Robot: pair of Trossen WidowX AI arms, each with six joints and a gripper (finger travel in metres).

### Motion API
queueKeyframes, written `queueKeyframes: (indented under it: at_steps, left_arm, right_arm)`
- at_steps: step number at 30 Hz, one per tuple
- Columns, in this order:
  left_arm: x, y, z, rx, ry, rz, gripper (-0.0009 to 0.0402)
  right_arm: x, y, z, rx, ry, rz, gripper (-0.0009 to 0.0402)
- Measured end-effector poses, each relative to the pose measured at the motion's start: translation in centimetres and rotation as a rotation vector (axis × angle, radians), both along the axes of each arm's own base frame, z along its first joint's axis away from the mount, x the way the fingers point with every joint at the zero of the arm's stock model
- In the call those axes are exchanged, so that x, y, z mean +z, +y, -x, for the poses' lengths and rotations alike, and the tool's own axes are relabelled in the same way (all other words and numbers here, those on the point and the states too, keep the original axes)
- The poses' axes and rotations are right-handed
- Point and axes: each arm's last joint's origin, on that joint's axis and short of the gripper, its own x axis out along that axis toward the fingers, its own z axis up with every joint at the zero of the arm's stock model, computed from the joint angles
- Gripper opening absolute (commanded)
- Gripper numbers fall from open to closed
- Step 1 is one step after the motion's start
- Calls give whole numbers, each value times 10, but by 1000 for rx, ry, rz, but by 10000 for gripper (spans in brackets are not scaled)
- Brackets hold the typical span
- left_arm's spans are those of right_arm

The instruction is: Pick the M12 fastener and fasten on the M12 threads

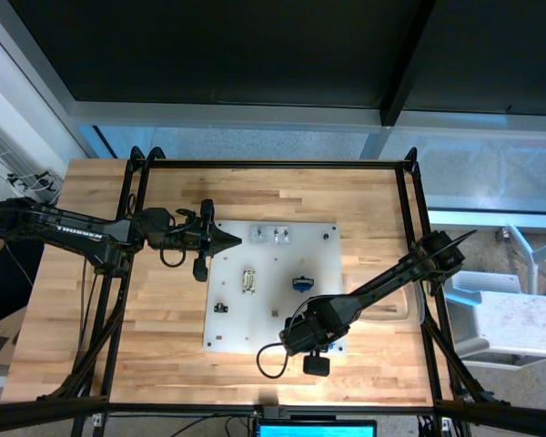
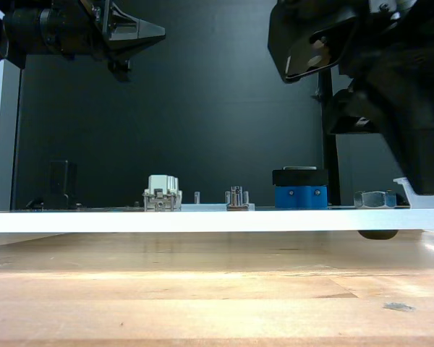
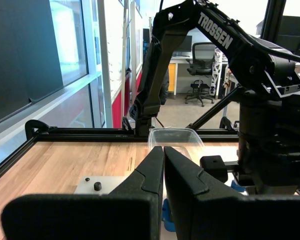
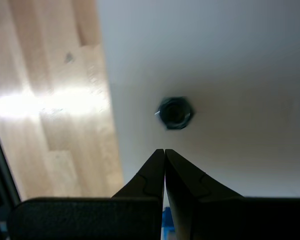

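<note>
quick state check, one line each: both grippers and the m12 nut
M12 nut: ungripped, low on the white board, apparently on its stud
left gripper: shut, empty, raised at the board's left edge
right gripper: shut, empty, near the M12 nut, not touching it

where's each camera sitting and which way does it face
high: above the near edge, facing down and away at the board; left arm, right arm show.
low: table-top height, near edge, level along the board; both arms overhead.
left wrist: along the shut left end effector, raised at the board's left edge, towards the right arm.
right wrist: down past the shut right end effector, above the board's near right edge, at the nut.
shared: low and right wrist show the nut.
</note>
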Motion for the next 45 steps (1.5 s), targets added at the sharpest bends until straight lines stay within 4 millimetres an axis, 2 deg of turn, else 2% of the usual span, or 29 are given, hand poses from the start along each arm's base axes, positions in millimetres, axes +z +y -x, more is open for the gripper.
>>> queueKeyframes:
  at_steps: [14, 30, 45]
  left_arm:
    - [0, 0, 0, 0, 0, 0, 0]
    - [0, 0, 0, 0, 0, 0, 0]
    - [0, 0, 0, 0, 0, 0, 0]
  right_arm:
    - [2, -1, 1, -2, -6, 14, 0]
    - [47, -6, 14, -7, -123, -15, 0]
    - [48, -6, 14, -11, -137, 5, 0]
